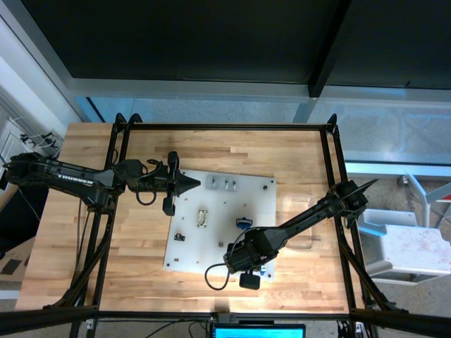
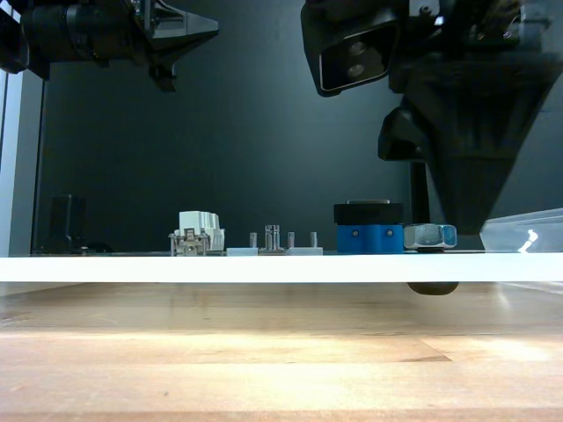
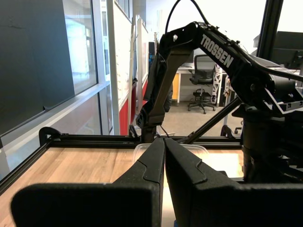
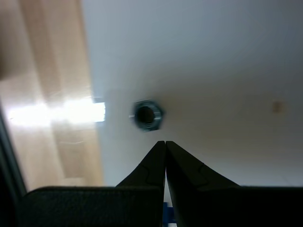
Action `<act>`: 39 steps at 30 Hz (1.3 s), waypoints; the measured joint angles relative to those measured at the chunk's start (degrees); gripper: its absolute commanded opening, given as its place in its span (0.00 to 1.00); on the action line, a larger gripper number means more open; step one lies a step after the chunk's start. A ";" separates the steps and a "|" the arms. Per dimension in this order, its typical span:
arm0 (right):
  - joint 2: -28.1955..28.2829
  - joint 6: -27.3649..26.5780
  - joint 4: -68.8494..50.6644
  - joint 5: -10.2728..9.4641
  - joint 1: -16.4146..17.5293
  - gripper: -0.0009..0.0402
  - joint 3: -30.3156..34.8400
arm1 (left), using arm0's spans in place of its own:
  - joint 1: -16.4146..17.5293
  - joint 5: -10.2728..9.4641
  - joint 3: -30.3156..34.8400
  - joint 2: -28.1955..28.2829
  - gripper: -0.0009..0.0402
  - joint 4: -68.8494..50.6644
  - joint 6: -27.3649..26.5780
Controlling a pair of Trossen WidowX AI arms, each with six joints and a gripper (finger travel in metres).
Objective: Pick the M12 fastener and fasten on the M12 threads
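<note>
The M12 fastener (image 4: 148, 115), a small silver hex nut with a dark hole, sits low on the white board (image 1: 211, 236) near its near right edge. In the low view the nut (image 2: 429, 236) rests on a thin dark base with no ribs showing, so I cannot tell whether it is on its stud. My right gripper (image 4: 165, 142) is shut with nothing between its fingers, its tips just off the nut. It hangs close above and right of the nut (image 2: 466, 227) and hides it in the high view (image 1: 239, 263). My left gripper (image 1: 197, 184) is shut, high over the board's far left edge.
A blue block with a black cap (image 2: 369, 230) stands just left of the nut. A white connector (image 2: 198, 234) and a silver post (image 2: 272, 237) stand mid-board. The clear tray (image 1: 299, 211) lies right of the board, under the right arm.
</note>
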 measured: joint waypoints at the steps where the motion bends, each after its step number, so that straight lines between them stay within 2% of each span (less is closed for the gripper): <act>1: 0.00 0.00 0.04 0.15 -0.07 0.02 0.00 | 0.00 0.00 0.00 0.00 0.02 -0.02 0.00; 5: 0.00 -0.04 0.48 2.99 -0.09 0.02 0.00 | 0.00 0.00 0.02 0.00 0.02 0.02 0.00; 13: 0.15 -0.50 1.90 3.19 -0.09 0.02 0.00 | 0.00 0.00 0.02 0.00 0.02 0.02 0.00; 14: 0.24 -0.50 1.92 2.21 -0.09 0.02 0.00 | 0.00 0.00 0.02 0.00 0.02 0.02 0.00; 15: 0.33 -0.59 1.95 -0.02 -0.09 0.02 0.00 | 0.00 0.00 0.02 0.00 0.02 0.02 -0.02; 16: 0.33 -0.92 1.95 -3.23 -0.11 0.02 0.00 | 0.00 0.00 0.02 0.00 0.02 0.02 0.00; 18: 0.35 -2.62 2.47 -12.22 -0.20 0.02 0.00 | 0.00 0.00 0.00 0.00 0.02 0.02 0.00; 19: 0.35 -3.61 2.73 -15.91 -0.17 0.02 0.00 | 0.00 0.00 0.02 0.00 0.02 0.02 -0.02; 20: 0.35 -4.50 2.78 -18.21 -0.13 0.02 0.00 | 0.00 0.00 0.02 0.00 0.02 0.00 -0.02; 21: 0.31 -4.81 2.49 -18.43 -0.04 0.02 0.00 | 0.00 0.00 0.00 0.00 0.02 0.02 0.00; 22: 0.22 -4.85 1.88 -17.86 0.07 0.02 0.00 | 0.00 0.00 0.02 0.00 0.02 0.02 -0.02; 23: 0.17 -4.72 1.29 -16.39 0.09 0.02 0.00 | 0.00 0.00 0.02 0.00 0.02 0.02 -0.02; 29: 0.00 -1.64 0.26 -3.04 -0.09 0.02 0.00 | 0.00 0.00 0.02 0.00 0.02 0.02 0.00; 31: 0.00 -0.70 0.15 0.11 -0.04 0.02 0.00 | 0.00 0.00 0.02 0.00 0.02 0.00 0.00; 36: 0.04 -0.48 0.90 3.15 -0.20 0.02 0.00 | 0.00 0.00 0.00 0.00 0.02 0.00 0.00; 39: 0.24 -0.50 2.32 3.54 -0.26 0.02 0.00 | 0.00 0.00 0.02 0.00 0.02 0.02 0.00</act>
